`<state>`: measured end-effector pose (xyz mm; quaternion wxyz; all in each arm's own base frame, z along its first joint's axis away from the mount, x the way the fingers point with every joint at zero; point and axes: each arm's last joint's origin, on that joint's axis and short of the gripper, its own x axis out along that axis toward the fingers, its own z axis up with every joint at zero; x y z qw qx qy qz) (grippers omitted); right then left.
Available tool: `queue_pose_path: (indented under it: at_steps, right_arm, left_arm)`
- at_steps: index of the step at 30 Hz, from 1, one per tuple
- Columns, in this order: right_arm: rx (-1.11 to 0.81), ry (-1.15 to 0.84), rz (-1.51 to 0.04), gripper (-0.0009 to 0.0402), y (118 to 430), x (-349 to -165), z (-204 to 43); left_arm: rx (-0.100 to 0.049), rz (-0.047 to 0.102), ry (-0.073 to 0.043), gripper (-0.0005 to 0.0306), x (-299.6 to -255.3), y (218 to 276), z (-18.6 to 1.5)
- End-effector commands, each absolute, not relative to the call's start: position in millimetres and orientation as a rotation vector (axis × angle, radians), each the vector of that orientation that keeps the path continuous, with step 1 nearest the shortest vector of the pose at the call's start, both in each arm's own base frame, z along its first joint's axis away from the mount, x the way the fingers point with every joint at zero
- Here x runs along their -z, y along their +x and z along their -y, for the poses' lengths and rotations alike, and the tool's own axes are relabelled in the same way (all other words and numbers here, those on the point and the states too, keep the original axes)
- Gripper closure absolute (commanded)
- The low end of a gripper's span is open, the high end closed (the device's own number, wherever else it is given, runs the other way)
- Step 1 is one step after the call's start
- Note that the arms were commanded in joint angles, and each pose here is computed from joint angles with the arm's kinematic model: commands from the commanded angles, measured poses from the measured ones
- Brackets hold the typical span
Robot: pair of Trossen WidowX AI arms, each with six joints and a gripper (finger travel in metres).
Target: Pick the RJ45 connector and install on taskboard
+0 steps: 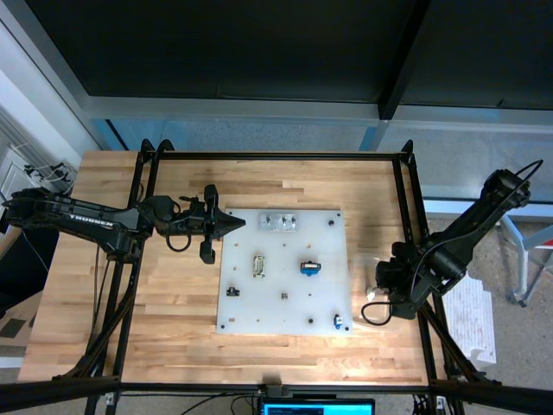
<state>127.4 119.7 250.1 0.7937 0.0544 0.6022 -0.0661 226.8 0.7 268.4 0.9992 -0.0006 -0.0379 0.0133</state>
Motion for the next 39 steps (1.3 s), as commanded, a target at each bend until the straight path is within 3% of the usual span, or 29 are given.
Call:
queue_pose_path:
  at_steps: [1,11,31,39]
  right_arm:
    - [0.135,0.115,-1.288,0.0176,131,-243.9,-123]
    - [0.13,0.128,-1.282,0.0178,133,-222.0,-125]
    - [0.136,0.126,-1.295,0.0179,137,-200.0,-120]
    - [0.116,0.147,-1.29,0.0205,137,-192.6,-120]
  left_arm:
    - [-0.027,0.076,-0.001,0.03,-268.5,226.9,-0.7]
    - [-0.027,0.076,-0.001,0.03,-268.5,226.9,-0.7]
    - [-0.027,0.076,-0.001,0.03,-268.5,226.9,-0.8]
    - [-0.027,0.076,-0.001,0.03,-268.5,226.9,-0.7]
